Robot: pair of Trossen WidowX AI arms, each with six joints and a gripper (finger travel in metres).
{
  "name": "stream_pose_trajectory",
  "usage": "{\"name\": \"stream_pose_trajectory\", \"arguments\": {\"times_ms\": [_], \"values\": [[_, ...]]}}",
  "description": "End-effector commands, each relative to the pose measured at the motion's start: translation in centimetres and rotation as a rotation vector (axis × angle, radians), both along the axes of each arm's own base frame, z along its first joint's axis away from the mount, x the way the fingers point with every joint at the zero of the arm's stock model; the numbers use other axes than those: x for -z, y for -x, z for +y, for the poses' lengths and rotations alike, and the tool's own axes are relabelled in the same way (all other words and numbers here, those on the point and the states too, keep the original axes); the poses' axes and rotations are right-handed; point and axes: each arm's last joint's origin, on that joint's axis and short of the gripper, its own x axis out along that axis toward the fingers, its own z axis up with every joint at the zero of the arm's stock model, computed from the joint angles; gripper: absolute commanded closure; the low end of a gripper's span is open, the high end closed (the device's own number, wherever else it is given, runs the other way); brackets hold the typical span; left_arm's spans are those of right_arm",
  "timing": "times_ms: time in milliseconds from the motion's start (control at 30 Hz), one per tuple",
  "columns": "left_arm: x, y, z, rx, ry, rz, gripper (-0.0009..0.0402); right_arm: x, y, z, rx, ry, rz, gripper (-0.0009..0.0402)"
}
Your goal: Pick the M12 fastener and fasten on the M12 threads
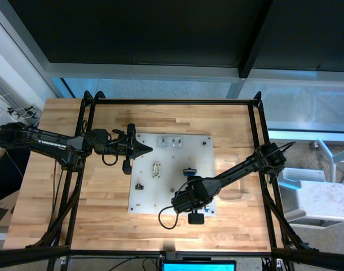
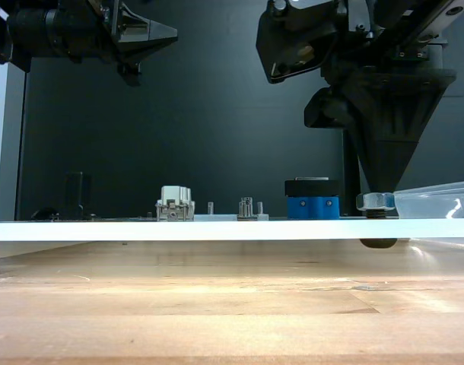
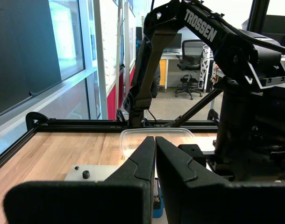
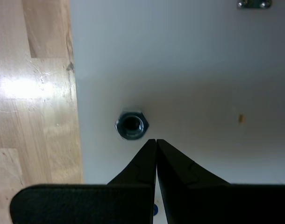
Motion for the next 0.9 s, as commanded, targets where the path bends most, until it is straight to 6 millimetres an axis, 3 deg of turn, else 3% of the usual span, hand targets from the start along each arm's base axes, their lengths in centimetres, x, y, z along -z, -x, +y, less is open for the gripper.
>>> {"name": "stream_pose_trajectory", "arguments": {"times_ms": [33,367,900], "values": [[0.0,0.0,0.0,0.0,0.0,0.0,0.0393,-0.3,0.0,0.0,0.008,-0.005,-0.016,0.0393],[0.0,0.0,0.0,0.0,0.0,0.0,0.0393,1.1,-0.3,0.2,0.007,-0.009,-0.023,0.0393],[0.0,0.0,0.0,0.0,0.0,0.0,0.0393,1.4,0.0,0.0,0.011,0.007,0.001,0.0393]]}}
